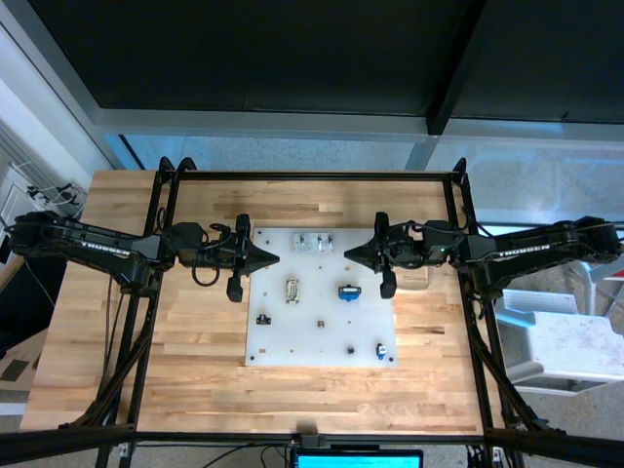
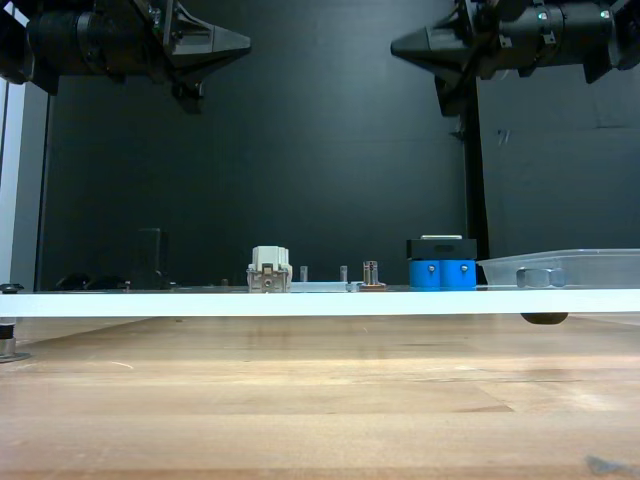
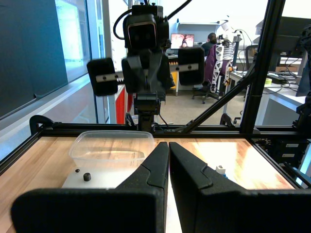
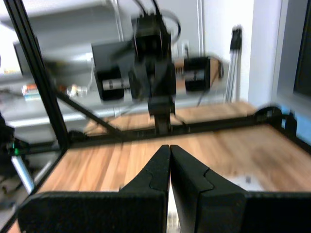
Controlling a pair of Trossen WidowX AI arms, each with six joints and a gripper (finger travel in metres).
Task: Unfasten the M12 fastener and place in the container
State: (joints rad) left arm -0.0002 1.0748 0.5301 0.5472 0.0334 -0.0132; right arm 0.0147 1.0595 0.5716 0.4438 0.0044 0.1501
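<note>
Progress: none visible. The M12 fastener [image 1: 351,348] sits on its stud toward 5 o'clock of the white board [image 1: 292,336], axis upright. The container [image 3: 109,145], at the board's 3 o'clock, looks empty from here. Above the board the left hand [image 1: 276,259] at 10 o'clock and right hand [image 1: 347,254] at 2 o'clock hover closed, gripping nothing. Unscrewing, lifting and depositing remain.

text: TROSSEN | on: left arm [image 1: 102,249] | right arm [image 1: 514,248]: white lettering, too small to read

White board [image 1: 292,341] on wooden table [image 1: 175,380], blue connector [image 1: 348,292], beige connector [image 1: 292,291]
</note>
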